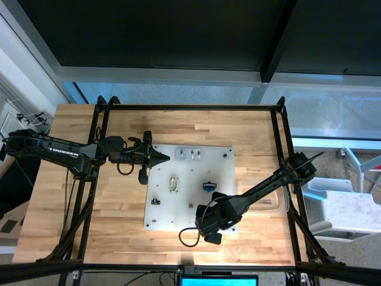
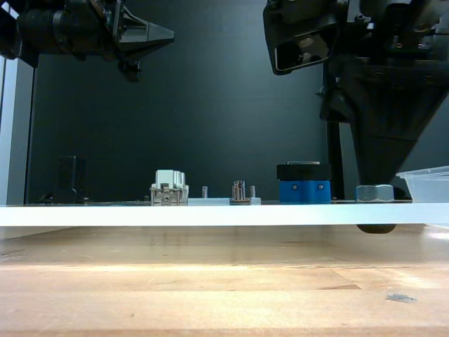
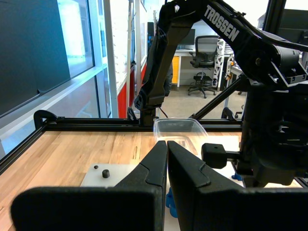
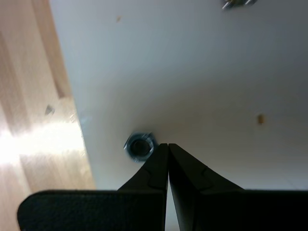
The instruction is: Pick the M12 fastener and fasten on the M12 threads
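The small silver M12 nut [image 4: 139, 147] lies flat near the near right edge of the white board [image 1: 178, 214], with a dark core in its bore. In the low view the nut [image 2: 375, 192] sits at board level and no stud ribs show, so it looks to be on its stud, run down. My right gripper [image 4: 168, 145] points straight down, shut with nothing between its fingers, its tips just beside and above the nut. From above, the right gripper [image 1: 217, 219] hides both nut and stud. My left gripper [image 1: 166, 158] hovers shut over the board's far left edge, high above it [image 2: 168, 32].
A clear tray [image 1: 280, 202] stands right of the board, behind the nut in the low view [image 2: 428, 182]. A blue connector [image 2: 303, 186], a silver post [image 2: 238, 191] and a white connector [image 2: 168, 189] stand mid-board. A black frame rims the wooden table.
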You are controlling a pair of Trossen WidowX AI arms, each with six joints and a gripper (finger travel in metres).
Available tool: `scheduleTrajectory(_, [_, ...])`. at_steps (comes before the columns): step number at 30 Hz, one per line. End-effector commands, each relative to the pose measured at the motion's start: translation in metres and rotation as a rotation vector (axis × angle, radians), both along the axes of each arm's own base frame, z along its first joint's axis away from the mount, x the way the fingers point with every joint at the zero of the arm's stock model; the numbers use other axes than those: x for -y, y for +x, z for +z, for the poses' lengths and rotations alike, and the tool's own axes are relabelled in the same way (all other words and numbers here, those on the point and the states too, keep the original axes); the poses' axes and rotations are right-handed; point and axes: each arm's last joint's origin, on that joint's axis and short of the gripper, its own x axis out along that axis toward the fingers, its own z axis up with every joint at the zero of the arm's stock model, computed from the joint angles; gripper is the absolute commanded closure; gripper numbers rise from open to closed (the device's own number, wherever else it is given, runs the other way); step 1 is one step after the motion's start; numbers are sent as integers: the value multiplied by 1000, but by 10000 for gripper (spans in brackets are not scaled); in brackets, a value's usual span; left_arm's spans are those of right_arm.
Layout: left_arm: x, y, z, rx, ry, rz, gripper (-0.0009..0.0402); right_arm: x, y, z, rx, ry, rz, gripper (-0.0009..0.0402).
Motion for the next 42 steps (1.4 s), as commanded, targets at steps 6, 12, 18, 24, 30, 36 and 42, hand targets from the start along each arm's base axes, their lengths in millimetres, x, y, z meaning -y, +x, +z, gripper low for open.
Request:
scheduleTrajectory(6, [0, 0, 0, 0, 0, 0, 393, -4, -5, 1, -93, 135, 47, 393])
scheduleTrajectory(12, [0, 0, 0, 0, 0, 0, 393, -4, -6, 2, -95, 134, 48, 393])
scheduleTrajectory(18, [0, 0, 0, 0, 0, 0, 393, -4, -6, 2, -93, 129, 47, 393])
scheduleTrajectory(24, [0, 0, 0, 0, 0, 0, 393, -3, -4, 4, -62, 89, 36, 393])
scheduleTrajectory(30, [0, 0, 0, 0, 0, 0, 393, -3, -4, 5, -61, 90, 35, 393])
scheduleTrajectory(36, [0, 0, 0, 0, 0, 0, 393, -2, -4, 5, -62, 88, 34, 393])
scheduleTrajectory(42, [0, 0, 0, 0, 0, 0, 393, 1, -3, 7, -65, 76, 25, 393])
